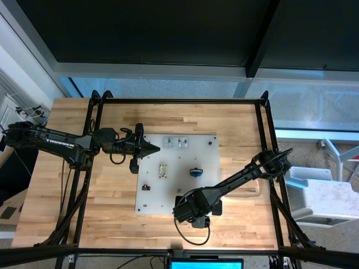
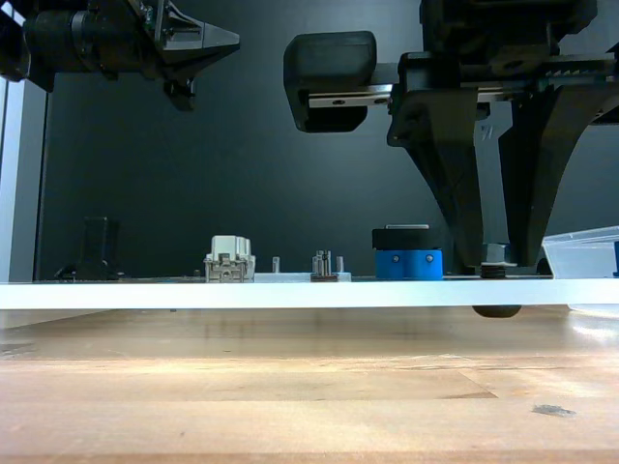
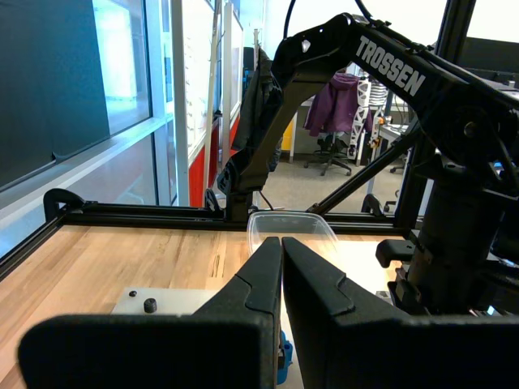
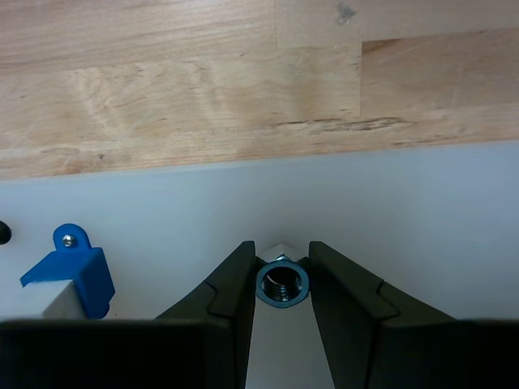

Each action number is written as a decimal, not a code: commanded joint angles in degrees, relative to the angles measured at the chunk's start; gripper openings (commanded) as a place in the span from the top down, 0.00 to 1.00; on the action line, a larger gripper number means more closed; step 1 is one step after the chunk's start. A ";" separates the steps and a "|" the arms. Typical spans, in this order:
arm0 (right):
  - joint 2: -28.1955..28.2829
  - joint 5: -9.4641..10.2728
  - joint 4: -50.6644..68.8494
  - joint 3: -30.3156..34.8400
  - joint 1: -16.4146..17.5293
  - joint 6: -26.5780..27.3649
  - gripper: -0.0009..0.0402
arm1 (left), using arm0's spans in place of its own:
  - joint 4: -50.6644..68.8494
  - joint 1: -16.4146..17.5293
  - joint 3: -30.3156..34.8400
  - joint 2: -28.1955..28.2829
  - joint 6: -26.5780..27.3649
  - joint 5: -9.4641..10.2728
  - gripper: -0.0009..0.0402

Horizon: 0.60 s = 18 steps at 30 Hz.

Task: Pick the M12 fastener and fasten on the M12 threads

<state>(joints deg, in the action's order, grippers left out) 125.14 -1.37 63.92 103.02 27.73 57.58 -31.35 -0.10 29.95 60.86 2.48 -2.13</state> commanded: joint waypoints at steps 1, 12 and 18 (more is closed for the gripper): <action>0.02 0.00 -0.74 -0.52 -0.04 -0.02 0.91 | -0.02 0.02 0.00 0.00 0.00 -0.02 0.98; 0.02 -0.02 -2.19 -1.57 -0.35 -0.04 0.91 | -0.02 0.00 0.00 0.00 0.00 -0.02 0.98; -0.02 -0.07 -2.03 -1.77 -0.35 -0.28 0.91 | -0.02 0.02 0.00 0.00 0.02 -0.02 0.98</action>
<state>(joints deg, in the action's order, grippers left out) 124.90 -1.28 61.65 101.34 27.38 57.39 -31.38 -0.10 29.95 60.86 2.50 -2.13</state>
